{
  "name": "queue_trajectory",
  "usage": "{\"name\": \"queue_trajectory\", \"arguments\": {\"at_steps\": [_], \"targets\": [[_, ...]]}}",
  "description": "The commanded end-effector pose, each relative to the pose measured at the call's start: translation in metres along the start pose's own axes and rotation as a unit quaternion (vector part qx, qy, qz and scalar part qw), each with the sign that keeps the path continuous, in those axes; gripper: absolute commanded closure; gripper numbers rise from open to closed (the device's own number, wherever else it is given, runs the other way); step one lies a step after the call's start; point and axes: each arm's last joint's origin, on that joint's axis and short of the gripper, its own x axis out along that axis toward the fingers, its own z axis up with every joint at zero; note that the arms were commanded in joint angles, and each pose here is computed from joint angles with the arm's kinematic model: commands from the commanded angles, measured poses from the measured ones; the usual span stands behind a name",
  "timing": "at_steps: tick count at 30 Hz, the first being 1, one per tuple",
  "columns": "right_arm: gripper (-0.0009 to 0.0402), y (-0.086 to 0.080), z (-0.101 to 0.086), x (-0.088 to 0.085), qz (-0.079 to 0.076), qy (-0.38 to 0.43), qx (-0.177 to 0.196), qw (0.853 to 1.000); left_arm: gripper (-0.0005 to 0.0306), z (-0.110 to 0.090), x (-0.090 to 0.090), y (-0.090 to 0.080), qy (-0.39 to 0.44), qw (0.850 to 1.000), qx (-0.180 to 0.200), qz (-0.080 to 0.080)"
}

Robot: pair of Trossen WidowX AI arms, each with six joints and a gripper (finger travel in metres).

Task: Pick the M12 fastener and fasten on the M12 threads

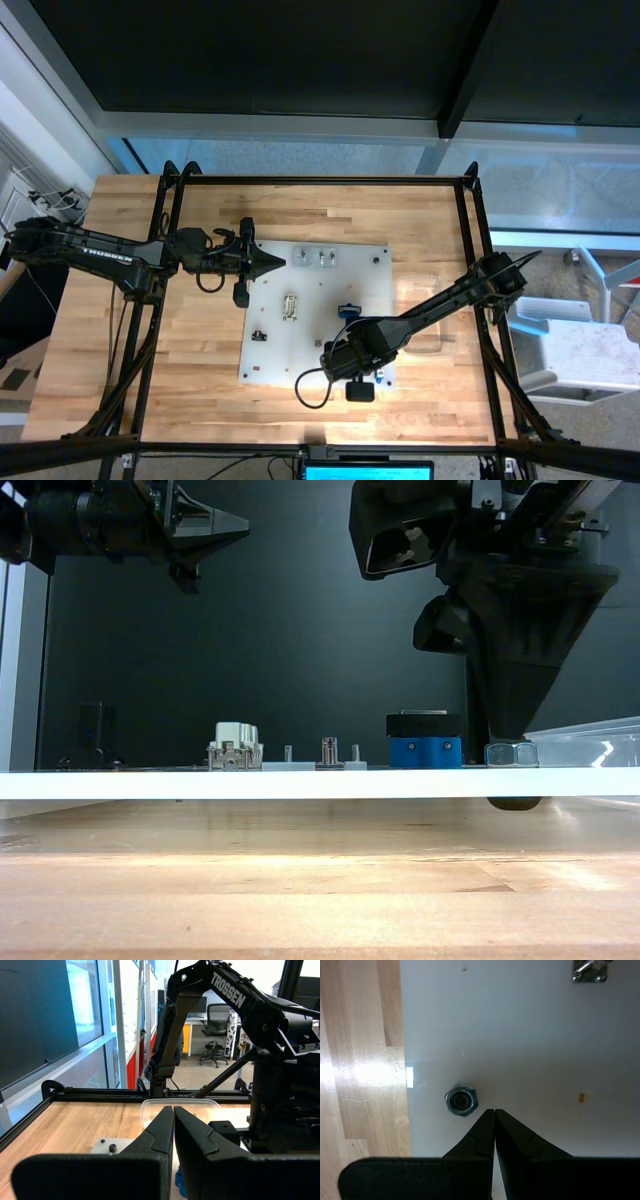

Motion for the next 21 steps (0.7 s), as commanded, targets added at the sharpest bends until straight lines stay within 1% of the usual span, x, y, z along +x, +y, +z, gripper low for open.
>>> {"name": "queue_trajectory", "arguments": {"at_steps": [1, 6, 8, 9, 10, 12, 13, 14, 15, 21], "targets": [[0.0393, 0.0007, 0.0005, 0.0040, 0.003, -0.003, 0.002, 1.000, 0.0300, -0.0001, 0.0001, 0.0000, 0.000, 1.000, 0.000, 0.000], [0.0393, 0.0011, 0.0005, 0.0072, 0.004, 0.000, 0.003, 1.000, 0.0300, -0.0001, 0.0001, 0.0000, 0.000, 1.000, 0.000, 0.000], [0.0393, 0.0024, 0.0008, 0.0067, 0.022, 0.004, 0.002, 1.000, 0.0300, 0.0000, 0.0001, 0.0000, 0.000, 1.000, 0.000, 0.000], [0.0393, 0.0034, 0.0008, 0.0065, 0.038, 0.009, 0.002, 0.999, 0.0300, -0.0001, 0.0001, 0.0000, 0.000, 1.000, 0.000, 0.000], [0.0393, 0.0048, 0.0006, 0.0055, 0.060, 0.017, -0.001, 0.998, 0.0300, -0.0001, 0.0001, 0.0001, 0.000, 1.000, 0.000, 0.000], [0.0393, 0.0078, -0.0006, 0.0043, 0.112, 0.040, -0.017, 0.993, 0.0300, -0.0001, 0.0001, 0.0000, 0.000, 1.000, 0.000, 0.000], [0.0393, 0.0089, -0.0013, 0.0033, 0.134, 0.049, -0.024, 0.989, 0.0300, -0.0001, 0.0001, 0.0000, 0.000, 1.000, 0.000, 0.000], [0.0393, 0.0099, -0.0020, 0.0024, 0.150, 0.057, -0.029, 0.987, 0.0300, 0.0000, 0.0001, 0.0001, 0.000, 1.000, 0.000, 0.000], [0.0393, 0.0102, -0.0025, 0.0012, 0.159, 0.061, -0.031, 0.985, 0.0300, -0.0001, 0.0001, 0.0000, 0.000, 1.000, 0.000, 0.000], [0.0393, 0.0098, -0.0028, -0.0015, 0.157, 0.058, -0.029, 0.985, 0.0300, -0.0001, 0.0001, 0.0000, 0.000, 1.000, 0.000, 0.000]]}}
